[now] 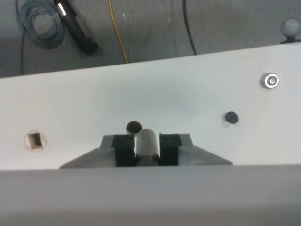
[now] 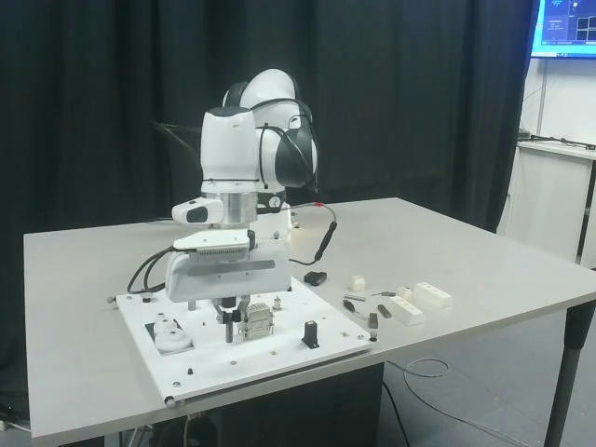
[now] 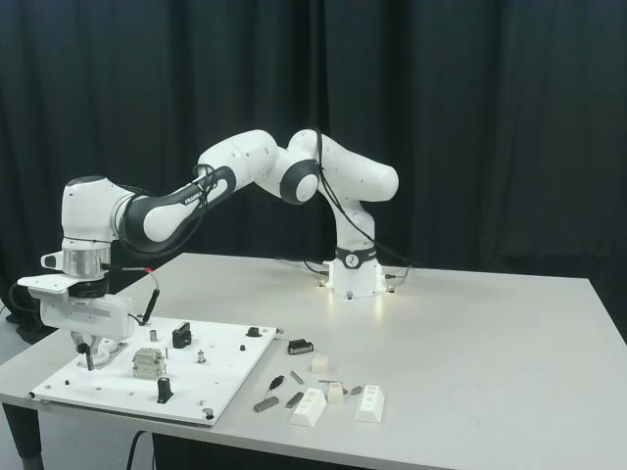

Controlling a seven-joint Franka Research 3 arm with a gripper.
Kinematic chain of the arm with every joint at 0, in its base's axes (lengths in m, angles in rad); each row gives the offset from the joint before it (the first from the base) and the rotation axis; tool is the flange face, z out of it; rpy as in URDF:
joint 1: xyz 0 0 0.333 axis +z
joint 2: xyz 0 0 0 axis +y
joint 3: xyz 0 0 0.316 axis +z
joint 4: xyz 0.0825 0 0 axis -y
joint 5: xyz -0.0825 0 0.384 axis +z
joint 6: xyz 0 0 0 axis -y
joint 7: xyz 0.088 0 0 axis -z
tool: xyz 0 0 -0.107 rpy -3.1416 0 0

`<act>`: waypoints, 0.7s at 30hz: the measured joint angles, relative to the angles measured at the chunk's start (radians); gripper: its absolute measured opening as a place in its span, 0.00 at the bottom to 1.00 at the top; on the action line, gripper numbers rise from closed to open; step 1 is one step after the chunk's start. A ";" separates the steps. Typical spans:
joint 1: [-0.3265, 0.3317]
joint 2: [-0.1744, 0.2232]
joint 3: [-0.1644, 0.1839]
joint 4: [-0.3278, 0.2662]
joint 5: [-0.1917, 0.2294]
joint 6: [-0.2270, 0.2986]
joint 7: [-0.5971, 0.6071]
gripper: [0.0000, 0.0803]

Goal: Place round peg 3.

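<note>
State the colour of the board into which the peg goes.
White; the board shows best in the wrist view, under the gripper.

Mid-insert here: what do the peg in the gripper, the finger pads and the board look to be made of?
Round peg: probably metal, smooth grey cylinder with a dull sheen along its side. Finger pads: black and matte, likely plastic or rubber; the look leaves that open. Board: white, flat, even matte surface with a cleanly cut round hole, so painted metal or plastic; cannot tell which.

Smooth metal peg [image 1: 147, 143] (dull sheen) over matt white board [image 1: 178, 101].
</note>
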 joint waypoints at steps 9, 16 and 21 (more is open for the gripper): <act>0.000 -0.004 -0.001 0.000 0.000 -0.004 -0.006 0.14; 0.001 -0.004 -0.001 0.000 0.000 -0.004 -0.015 0.14; 0.001 -0.004 -0.001 0.000 0.000 -0.004 -0.017 0.14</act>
